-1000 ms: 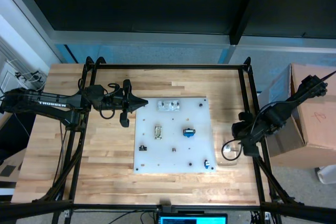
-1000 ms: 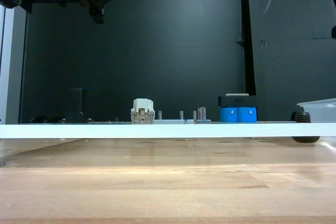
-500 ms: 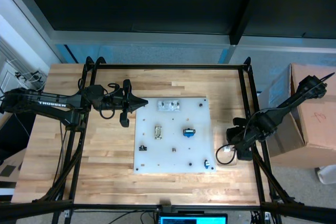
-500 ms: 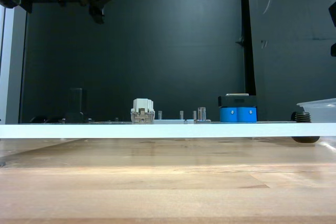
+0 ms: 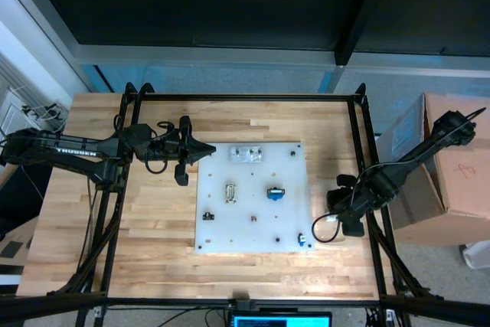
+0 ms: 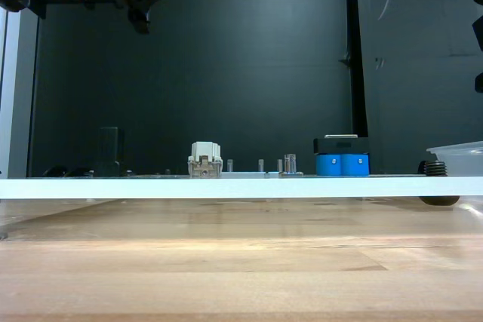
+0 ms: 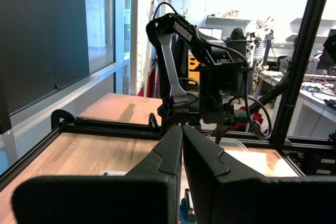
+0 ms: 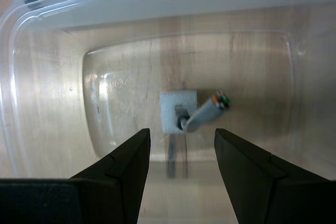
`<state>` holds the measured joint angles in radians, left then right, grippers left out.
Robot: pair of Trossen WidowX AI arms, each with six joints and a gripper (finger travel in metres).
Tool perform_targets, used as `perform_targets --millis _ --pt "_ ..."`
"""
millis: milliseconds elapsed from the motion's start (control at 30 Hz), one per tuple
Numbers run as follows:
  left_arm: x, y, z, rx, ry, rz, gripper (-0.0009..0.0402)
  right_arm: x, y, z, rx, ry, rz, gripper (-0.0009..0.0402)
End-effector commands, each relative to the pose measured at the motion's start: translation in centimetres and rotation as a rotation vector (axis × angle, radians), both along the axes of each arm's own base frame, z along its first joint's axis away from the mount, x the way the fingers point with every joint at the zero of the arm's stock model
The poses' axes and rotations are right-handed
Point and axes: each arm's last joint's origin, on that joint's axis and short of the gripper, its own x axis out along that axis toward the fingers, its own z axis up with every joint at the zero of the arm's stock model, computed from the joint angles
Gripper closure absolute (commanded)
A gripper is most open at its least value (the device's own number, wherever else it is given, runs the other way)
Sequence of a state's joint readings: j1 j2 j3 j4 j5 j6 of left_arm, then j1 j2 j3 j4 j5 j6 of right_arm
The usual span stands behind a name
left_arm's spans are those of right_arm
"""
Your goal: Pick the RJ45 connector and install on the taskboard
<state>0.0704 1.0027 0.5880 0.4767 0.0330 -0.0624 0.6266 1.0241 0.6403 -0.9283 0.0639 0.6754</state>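
right gripper: fingers apart, nothing in them, pointing down into the clear tray. The tray sits at the right edge of the desk, just beside the near-right corner of the board.

RJ45 lies free on the tray floor, in line with the gap between the fingers and just ahead of the tips. Nothing touches it. A short grey stub of cable sticks out of it at an angle, toward one finger's side. Can't tell how high the gripper is above it.

left gripper: fingers pressed together, empty. It hangs well above the desk at the board's far-left corner and points across the board toward the right arm.

The board is mid-desk and carries a white block and a blue block, among other fixtures. Can't tell which seat is the RJ45's.

Progress, my read: early.
- Done: the approach for the pick looks roughly lined up.
- Nothing is grasped and nothing is installed.
- Left: drop into the tray and close on the connector body, then lift it clear of the tray wall. After that, carry it to the board, align it with the seat and press it home.

Risks:
- The angled stub may sit in one finger's path.
- The part looks small and light, so it could skate on the slick tray floor when the fingers close.
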Motion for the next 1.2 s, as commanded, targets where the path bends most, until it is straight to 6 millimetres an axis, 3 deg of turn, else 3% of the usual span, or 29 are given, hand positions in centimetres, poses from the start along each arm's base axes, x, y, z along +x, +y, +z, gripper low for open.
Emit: perform_targets --millis 33,1200 --pt "0.0 0.0 0.0 0.000 0.000 0.000 0.0393 0.1 0.1 -0.5 0.011 -0.016 0.000 0.0224" --pt "0.0 0.0 0.0 0.000 0.000 0.000 0.0392 0.2 0.1 -1.6 -0.006 -0.017 0.001 0.0224"
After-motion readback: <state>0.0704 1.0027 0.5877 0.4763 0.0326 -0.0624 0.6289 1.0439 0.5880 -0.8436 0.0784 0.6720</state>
